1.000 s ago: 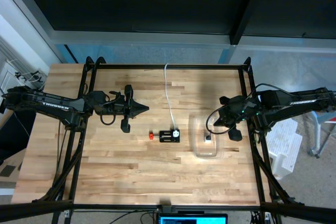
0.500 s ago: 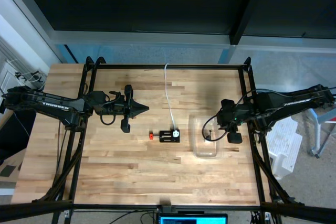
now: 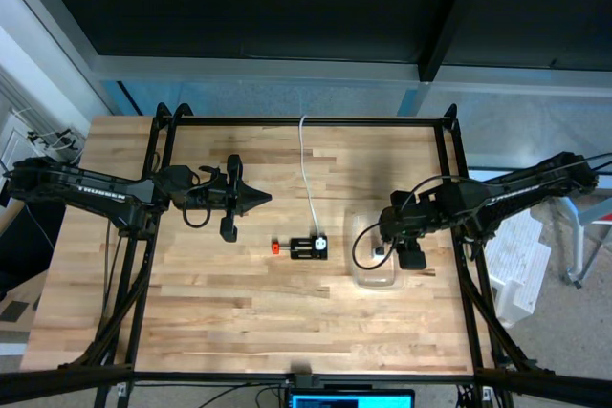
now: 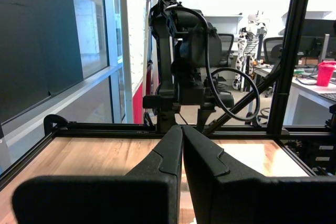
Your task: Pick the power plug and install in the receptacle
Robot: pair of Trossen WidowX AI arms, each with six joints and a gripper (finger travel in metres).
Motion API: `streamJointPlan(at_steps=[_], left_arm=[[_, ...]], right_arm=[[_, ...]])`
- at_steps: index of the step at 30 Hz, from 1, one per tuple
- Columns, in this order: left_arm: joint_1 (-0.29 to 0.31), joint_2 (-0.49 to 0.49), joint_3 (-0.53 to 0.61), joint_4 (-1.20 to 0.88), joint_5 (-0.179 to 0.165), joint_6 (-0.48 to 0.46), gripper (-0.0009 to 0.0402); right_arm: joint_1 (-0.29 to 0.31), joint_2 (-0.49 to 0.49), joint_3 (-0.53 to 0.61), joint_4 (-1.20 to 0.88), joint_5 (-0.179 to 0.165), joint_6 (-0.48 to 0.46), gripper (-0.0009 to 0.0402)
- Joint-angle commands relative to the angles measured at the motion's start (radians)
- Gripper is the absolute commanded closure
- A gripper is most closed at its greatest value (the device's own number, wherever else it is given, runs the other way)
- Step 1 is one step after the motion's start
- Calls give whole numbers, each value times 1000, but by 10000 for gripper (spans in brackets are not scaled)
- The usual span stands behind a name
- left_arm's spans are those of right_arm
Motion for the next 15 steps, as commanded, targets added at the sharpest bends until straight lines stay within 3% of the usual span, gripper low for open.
streamJointPlan(at_steps=[1,15], left_arm=[[0,0,0,0,0,0,393],[0,0,0,0,0,0,393]], right_arm=[[5,32,0,12,-1,0,181],[28,107,-27,94,5,11,180]])
